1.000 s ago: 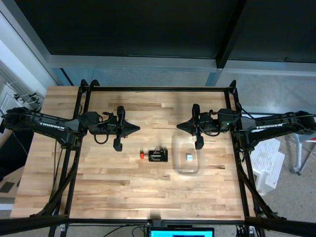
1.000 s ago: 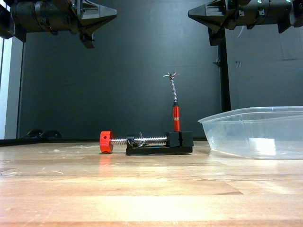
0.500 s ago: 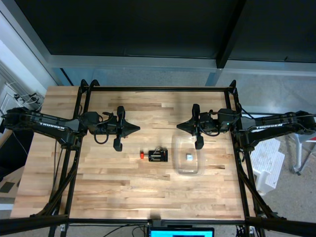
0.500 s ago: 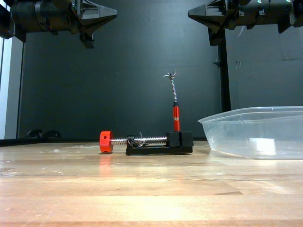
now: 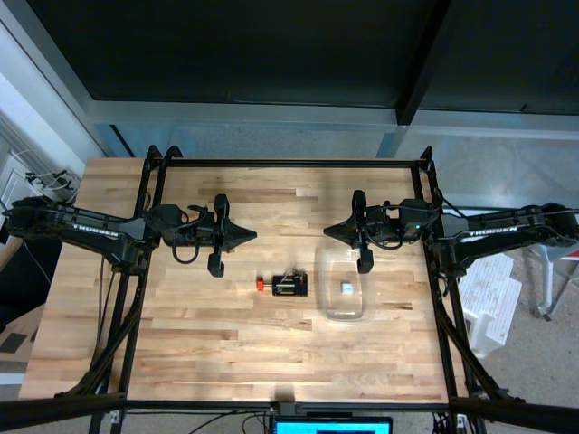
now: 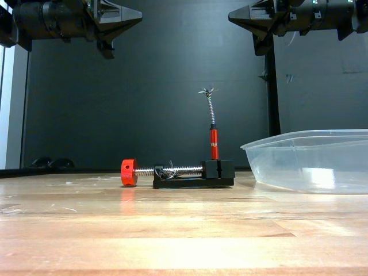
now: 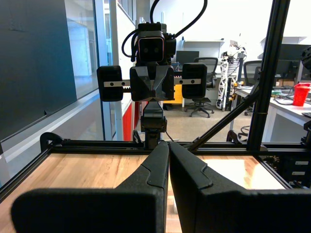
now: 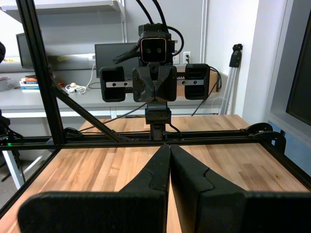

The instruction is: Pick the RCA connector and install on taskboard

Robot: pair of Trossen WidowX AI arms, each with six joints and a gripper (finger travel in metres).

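No motion: left tool (image 5: 252, 236) and right tool (image 5: 327, 230) closed, level, aloft

We see two matte-black arms, the left arm (image 5: 77, 228) and right arm (image 5: 493, 231), each lettered TROSSEN in white. The left gripper (image 5: 250, 236) hangs over the left half of the table (image 5: 226, 344), the right gripper (image 5: 329, 230) over its right half. Their wedge-shaped black fingers (image 7: 155, 165) meet at a point. Black cables (image 5: 185, 254) loop behind each wrist, and a pale toothed rail (image 8: 116, 84) crosses each gripper's face.
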